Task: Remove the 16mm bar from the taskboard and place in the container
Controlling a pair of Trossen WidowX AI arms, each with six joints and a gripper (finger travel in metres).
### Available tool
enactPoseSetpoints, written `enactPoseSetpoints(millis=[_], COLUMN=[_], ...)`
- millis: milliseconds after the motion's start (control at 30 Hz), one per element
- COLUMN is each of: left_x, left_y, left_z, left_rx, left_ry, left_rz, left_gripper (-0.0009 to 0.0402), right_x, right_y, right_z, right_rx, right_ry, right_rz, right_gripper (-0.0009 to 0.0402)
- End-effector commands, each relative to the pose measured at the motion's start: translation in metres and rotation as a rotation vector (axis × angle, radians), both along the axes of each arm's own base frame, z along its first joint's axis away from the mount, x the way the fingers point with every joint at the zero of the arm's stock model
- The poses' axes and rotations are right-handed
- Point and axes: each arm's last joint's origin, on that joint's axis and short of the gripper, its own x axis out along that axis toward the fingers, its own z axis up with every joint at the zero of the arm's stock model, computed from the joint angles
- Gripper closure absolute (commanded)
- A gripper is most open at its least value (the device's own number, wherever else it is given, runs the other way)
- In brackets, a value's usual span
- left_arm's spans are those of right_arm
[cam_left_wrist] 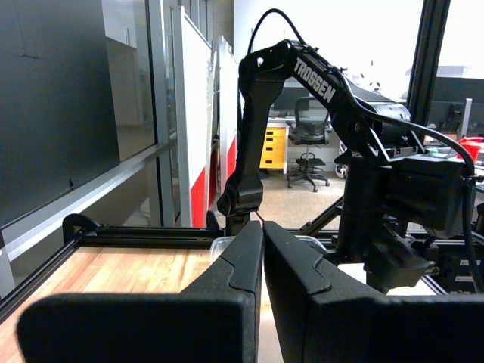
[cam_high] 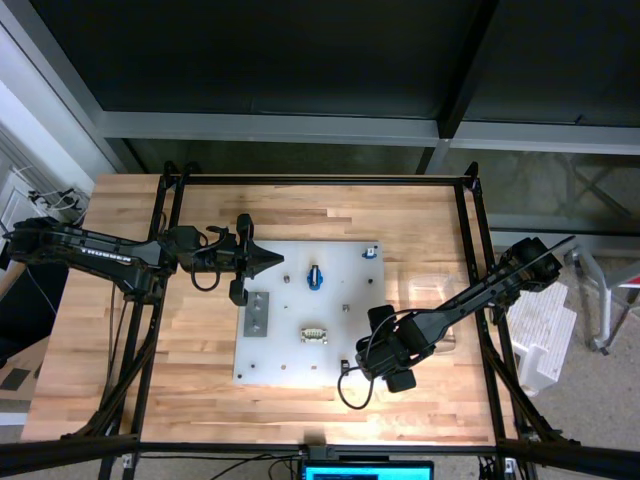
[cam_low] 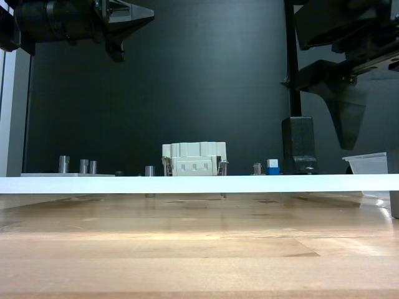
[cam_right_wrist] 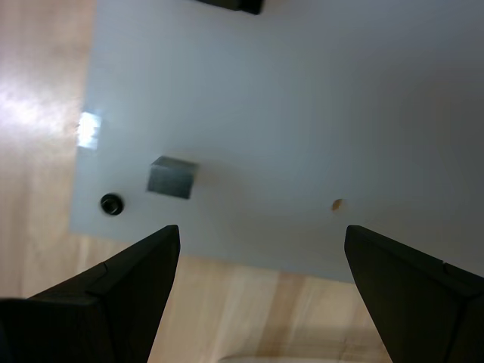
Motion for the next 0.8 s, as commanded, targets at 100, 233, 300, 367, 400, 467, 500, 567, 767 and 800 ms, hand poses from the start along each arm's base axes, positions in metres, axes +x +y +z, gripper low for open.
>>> enactPoseSetpoints(millis=[100,233,300,367,400,467,500,567,767,800], left_x=[0.0,0.0,0.0,0.0,0.0,0.0,0.0,0.0,0.0,0.0], left_y=[0.0,0.0,0.0,0.0,0.0,0.0,0.0,0.0,0.0,0.0], left_z=[0.0,0.0,0.0,0.0,0.0,0.0,0.0,0.0,0.0,0.0], left_rx=[0.0,0.0,0.0,0.0,0.0,0.0,0.0,0.0,0.0,0.0], left_ry=[0.0,-0.001,0.0,0.0,0.0,0.0,0.0,0.0,0.0,0.0], left_rz=[0.0,0.0,0.0,0.0,0.0,0.001,0.0,0.0,0.0,0.0], left_gripper=[0.0393,0.0393,0.0393,0.0393,0.0393,0.0393,0.0393,0.0393,0.0393,0.0393], right_x=[0.001,0.004,0.005,0.007,0.008,0.009,0.009,0.01,0.012,0.013], right_y=[0.0,0.001,0.001,0.001,0.0,0.0,-0.001,-0.002,-0.006,-0.007], right_z=[-0.005,-0.01,-0.014,-0.016,-0.017,-0.017,-0.018,-0.018,-0.018,-0.018], right_rx=[-0.007,-0.011,-0.014,-0.011,-0.009,-0.006,-0.005,-0.004,0.002,0.002], right_ry=[0.011,0.018,0.024,0.023,0.022,0.02,0.021,0.021,0.024,0.024], right_rz=[-0.004,-0.005,-0.014,-0.035,-0.041,-0.059,-0.062,-0.066,-0.083,-0.086], right_gripper=[0.0087,0.0091,0.0103,0.0123,0.0135,0.0163,0.0177,0.0208,0.0299,0.0313])
